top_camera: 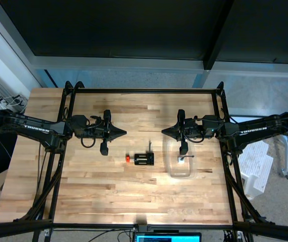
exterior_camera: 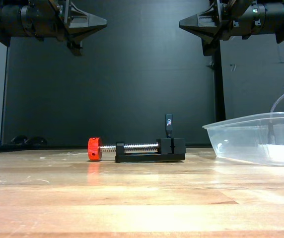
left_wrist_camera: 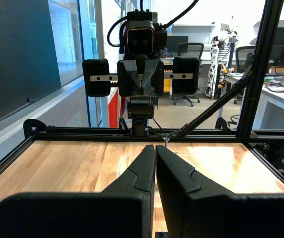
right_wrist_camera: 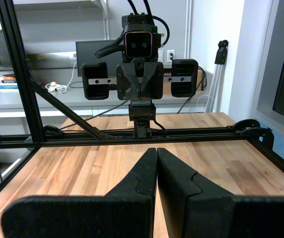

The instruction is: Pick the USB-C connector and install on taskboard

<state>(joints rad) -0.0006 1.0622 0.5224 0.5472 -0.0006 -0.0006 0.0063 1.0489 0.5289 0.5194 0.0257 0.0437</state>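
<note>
The taskboard (top_camera: 144, 160) (exterior_camera: 149, 150) is a small black block with a red-orange knob (exterior_camera: 95, 148) at its left end, lying mid-table. A thin dark plug, the USB-C connector (exterior_camera: 168, 125) (top_camera: 150, 144), stands upright on the block's right end. My left gripper (top_camera: 125, 133) (exterior_camera: 105, 21) (left_wrist_camera: 155, 148) hangs high above the table, left of the block, shut on nothing. Facing it, my right gripper (top_camera: 162, 132) (exterior_camera: 180, 22) (right_wrist_camera: 157, 149) is held just as high to the right, also shut and empty. Neither touches the block.
A clear plastic tray (top_camera: 179, 174) (exterior_camera: 241, 134) sits right of the block, below the right gripper. It holds a small white square piece (top_camera: 182, 161) with a thin wire (exterior_camera: 280, 105) rising above its rim. A black frame (top_camera: 144, 91) rims the table.
</note>
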